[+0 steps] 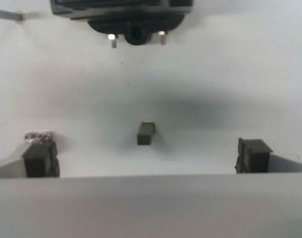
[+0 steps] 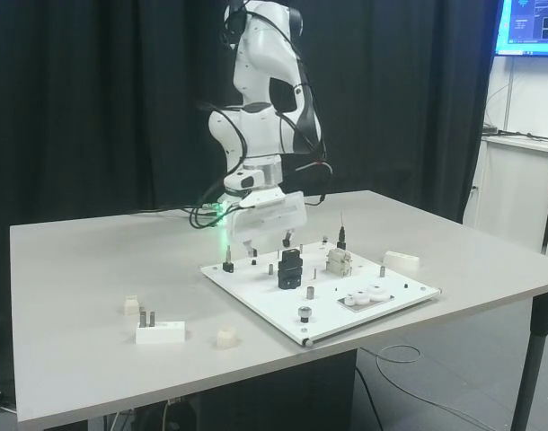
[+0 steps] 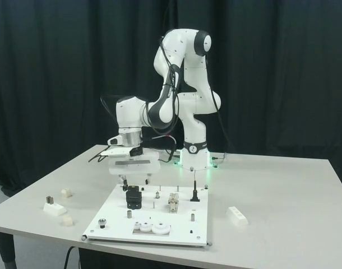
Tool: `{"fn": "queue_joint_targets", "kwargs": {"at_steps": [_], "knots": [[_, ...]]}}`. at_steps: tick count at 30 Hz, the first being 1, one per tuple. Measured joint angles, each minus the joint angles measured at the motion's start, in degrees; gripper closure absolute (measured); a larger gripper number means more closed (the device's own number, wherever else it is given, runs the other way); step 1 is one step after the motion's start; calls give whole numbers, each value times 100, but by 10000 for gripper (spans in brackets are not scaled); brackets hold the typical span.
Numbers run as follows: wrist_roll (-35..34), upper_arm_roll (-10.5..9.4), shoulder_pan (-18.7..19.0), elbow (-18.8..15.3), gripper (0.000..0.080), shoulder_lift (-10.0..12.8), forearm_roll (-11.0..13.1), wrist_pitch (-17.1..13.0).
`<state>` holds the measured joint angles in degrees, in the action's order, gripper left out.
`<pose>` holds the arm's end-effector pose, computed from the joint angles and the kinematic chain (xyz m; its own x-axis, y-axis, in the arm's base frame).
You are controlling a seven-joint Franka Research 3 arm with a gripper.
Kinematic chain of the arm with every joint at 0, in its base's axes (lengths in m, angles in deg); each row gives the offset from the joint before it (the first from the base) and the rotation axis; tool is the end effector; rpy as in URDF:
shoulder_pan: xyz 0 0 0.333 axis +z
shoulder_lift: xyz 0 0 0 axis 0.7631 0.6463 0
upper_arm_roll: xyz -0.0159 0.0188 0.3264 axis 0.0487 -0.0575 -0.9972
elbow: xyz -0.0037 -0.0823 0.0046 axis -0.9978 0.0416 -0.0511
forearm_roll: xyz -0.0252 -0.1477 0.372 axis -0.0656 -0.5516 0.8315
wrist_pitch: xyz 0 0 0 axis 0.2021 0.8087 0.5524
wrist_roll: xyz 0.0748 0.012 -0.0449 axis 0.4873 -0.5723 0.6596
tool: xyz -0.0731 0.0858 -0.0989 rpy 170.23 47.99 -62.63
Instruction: Insert square peg 2.
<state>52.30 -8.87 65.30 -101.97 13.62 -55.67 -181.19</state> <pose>0.4753 -0.1625 0.2165 0.7560 -0.6545 0.0015 -0.6487 -0.7495 -0.1322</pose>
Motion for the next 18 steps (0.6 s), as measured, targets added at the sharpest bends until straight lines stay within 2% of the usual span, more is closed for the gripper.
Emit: {"fn": "queue_joint_targets", "kwargs": {"at_steps": [8, 18], "knots": [[0, 154, -8, 39, 3, -94, -2, 187], [0, 293, -9, 117, 3, -106, -75, 335]]}}
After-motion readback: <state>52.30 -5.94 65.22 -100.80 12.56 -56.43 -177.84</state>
